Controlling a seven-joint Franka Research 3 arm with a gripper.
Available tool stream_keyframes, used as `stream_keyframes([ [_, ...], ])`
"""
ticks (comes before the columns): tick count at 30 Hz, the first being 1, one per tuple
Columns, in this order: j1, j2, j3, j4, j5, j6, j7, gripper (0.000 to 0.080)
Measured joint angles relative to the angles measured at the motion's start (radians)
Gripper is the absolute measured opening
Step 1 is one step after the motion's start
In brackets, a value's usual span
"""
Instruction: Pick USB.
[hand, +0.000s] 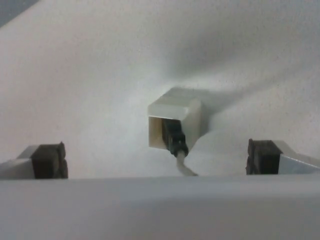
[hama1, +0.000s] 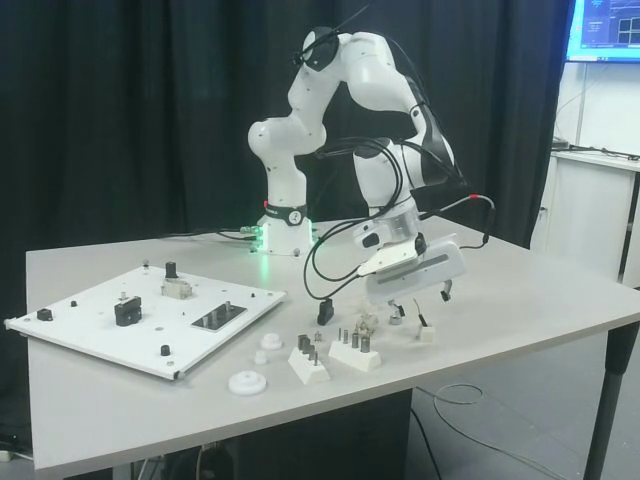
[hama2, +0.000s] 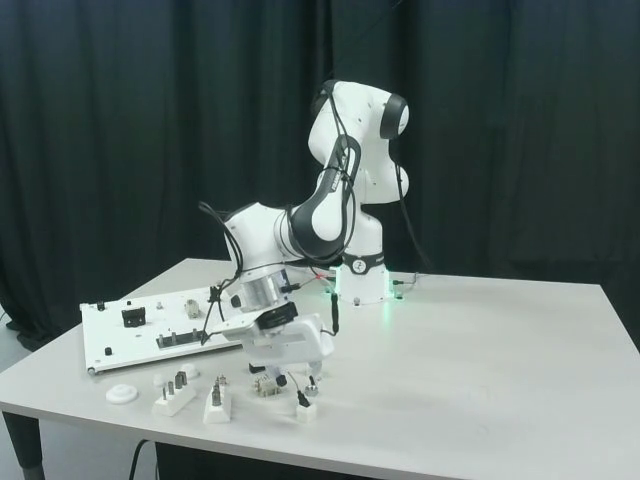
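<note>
In the wrist view a black USB plug sits in a small white holder block on the table, with its grey cable running toward the camera. My gripper is open, its black fingertips spread wide on either side of the block and nothing between them. In the first room view the gripper hangs just above the white block near the table's front edge. In the second room view the same white block lies below the gripper.
A white board with black and grey fittings lies on the left of the table. Small white stands holding pins, a second pin stand and a white disc sit near the front edge beside the block.
</note>
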Motion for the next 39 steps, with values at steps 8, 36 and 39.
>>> stream_keyframes([
  [8, 0.000, 0.006, -0.001, 0.000, 0.006, 0.001, 0.010, 0.0800],
  [36, 0.003, 0.028, -0.002, 0.000, 0.030, 0.002, 0.012, 0.0800],
  [39, 0.004, 0.029, -0.002, 0.001, 0.030, 0.002, 0.012, 0.0800],
])
